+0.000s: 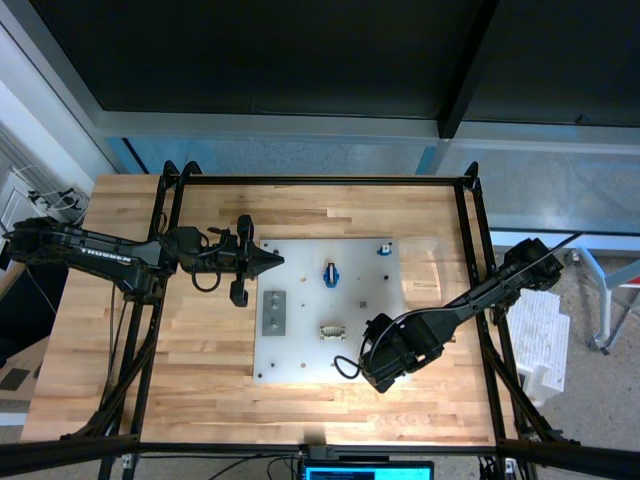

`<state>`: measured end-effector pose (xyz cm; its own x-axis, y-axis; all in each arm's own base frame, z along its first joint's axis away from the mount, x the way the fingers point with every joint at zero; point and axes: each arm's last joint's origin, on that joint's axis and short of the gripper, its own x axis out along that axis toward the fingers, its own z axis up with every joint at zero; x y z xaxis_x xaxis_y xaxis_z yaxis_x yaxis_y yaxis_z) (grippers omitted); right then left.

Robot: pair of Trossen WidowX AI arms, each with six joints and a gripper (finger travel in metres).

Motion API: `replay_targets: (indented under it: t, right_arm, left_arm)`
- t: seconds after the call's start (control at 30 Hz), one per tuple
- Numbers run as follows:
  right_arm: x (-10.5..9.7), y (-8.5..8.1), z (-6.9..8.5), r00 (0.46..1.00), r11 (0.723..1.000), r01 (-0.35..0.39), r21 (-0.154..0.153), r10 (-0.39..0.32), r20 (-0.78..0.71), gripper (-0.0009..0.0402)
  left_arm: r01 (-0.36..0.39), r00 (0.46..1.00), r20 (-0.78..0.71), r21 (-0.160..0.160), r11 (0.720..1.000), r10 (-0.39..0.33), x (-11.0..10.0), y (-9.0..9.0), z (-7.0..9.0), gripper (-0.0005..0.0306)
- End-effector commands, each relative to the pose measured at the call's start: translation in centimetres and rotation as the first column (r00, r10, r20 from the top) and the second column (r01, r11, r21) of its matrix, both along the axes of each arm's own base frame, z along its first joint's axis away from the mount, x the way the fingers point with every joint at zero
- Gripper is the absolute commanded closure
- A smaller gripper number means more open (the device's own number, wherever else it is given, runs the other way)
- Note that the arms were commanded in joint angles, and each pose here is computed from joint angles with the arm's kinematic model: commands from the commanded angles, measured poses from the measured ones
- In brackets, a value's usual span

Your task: Pick the 16mm bar and install on taskboard

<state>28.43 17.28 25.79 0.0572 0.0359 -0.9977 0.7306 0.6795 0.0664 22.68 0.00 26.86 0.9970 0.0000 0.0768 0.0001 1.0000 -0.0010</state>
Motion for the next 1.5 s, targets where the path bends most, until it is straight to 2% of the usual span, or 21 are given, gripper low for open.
replay_targets:
  t: [0.03,0.13,0.2,0.33,0.4,0.43,0.5,0.57,0.63,0.7,0.83,0.93,0.97,1.07,1.13,1.27,1.3,1.4,1.5]
  right_arm:
    - [-0.06,-0.01,-0.02,1.0,1.0,0.015,-0.002,-0.015,-0.004,0.0393]
    - [-0.08,0.02,-0.02,1.0,1.0,0.013,-0.002,-0.013,-0.005,0.0393]
    - [-0.09,0.04,-0.02,0.999,0.999,-0.033,-0.004,0.033,-0.003,0.0393]
    - [-0.23,0.02,-0.08,0.977,0.977,-0.212,-0.019,0.212,-0.01,0.0393]
    - [-0.25,0.02,-0.08,0.943,0.942,-0.334,-0.026,0.334,-0.011,0.0393]
    - [-0.22,0.03,-0.11,0.911,0.91,-0.413,-0.032,0.413,-0.006,0.0393]
    - [-0.2,0.08,-0.28,0.809,0.808,-0.587,-0.047,0.587,-0.001,0.0393]
    - [-0.2,0.1,-0.38,0.672,0.671,-0.739,-0.058,0.74,-0.004,0.0393]
    - [-0.23,0.11,-0.42,0.543,0.541,-0.838,-0.066,0.84,-0.01,0.0393]
    - [-0.26,0.13,-0.45,0.422,0.42,-0.905,-0.071,0.907,-0.015,0.0393]
    - [-0.27,0.14,-0.45,0.153,0.15,-0.985,-0.081,0.988,-0.026,0.0393]
    - [-0.27,0.14,-0.45,-0.061,-0.063,-0.994,-0.086,0.998,-0.036,0.0393]
    - [-0.26,0.15,-0.45,-0.123,-0.126,-0.988,-0.088,0.992,-0.038,0.0393]
    - [-0.25,0.14,-0.45,-0.267,-0.27,-0.959,-0.091,0.963,-0.045,0.0393]
    - [-0.25,0.14,-0.46,-0.338,-0.341,-0.935,-0.092,0.94,-0.051,0.0393]
    - [-0.34,0.26,-0.51,-0.44,-0.444,-0.891,-0.091,0.896,-0.059,0.0393]
    - [-0.41,0.36,-0.53,-0.461,-0.465,-0.881,-0.09,0.885,-0.061,0.0393]
    - [-0.52,0.54,-0.65,-0.5,-0.503,-0.859,-0.091,0.864,-0.063,0.0393]
    - [-0.82,0.96,-0.74,-0.559,-0.562,-0.822,-0.09,0.827,-0.066,0.0393]
  left_arm:
    - [0.0,1.0,0.0,0.0,1.0,0.0,0.0,0.0,0.0,0.03]
    - [0.0,1.0,0.0,0.0,1.0,0.0,0.0,0.0,0.0,0.03]
    - [0.0,1.0,0.0,0.0,1.0,0.0,0.0,0.01,0.0,0.03]
    - [0.0,1.0,0.0,0.0,1.0,0.0,0.0,0.01,0.0,0.03]
    - [0.0,1.0,0.0,0.0,1.0,0.0,0.0,0.01,0.0,0.03]
    - [0.0,1.0,0.0,0.0,1.0,0.0,0.0,0.01,0.0,0.03]
    - [0.0,1.0,0.0,0.0,1.0,0.0,0.0,0.01,0.0,0.03]
    - [0.0,1.0,0.0,0.0,1.0,0.0,0.0,0.0,0.0,0.03]
    - [0.0,1.0,0.0,0.0,1.0,0.0,0.0,0.01,0.0,0.03]
    - [0.0,1.0,0.0,0.0,1.0,0.0,0.0,0.0,0.0,0.03]
    - [0.0,1.0,0.0,0.0,1.0,0.0,0.0,0.01,0.0,0.03]
    - [0.0,1.0,0.0,0.0,1.0,0.0,0.0,0.01,0.0,0.03]
    - [0.0,1.0,0.0,0.0,1.0,0.0,0.0,0.01,0.0,0.03]
    - [0.0,1.0,0.0,0.0,1.0,0.0,0.0,0.01,0.0,0.03]
    - [0.0,1.0,0.0,0.0,1.0,0.0,0.0,0.0,0.0,0.03]
    - [0.0,1.0,0.0,0.0,1.0,0.0,0.0,0.01,0.0,0.03]
    - [0.0,1.0,0.0,0.0,1.0,0.0,0.0,0.01,0.0,0.03]
    - [0.0,1.0,0.0,0.0,1.0,0.0,0.0,0.01,0.0,0.03]
    - [0.0,1.0,0.0,0.0,1.0,0.0,0.0,0.01,0.0,0.03]
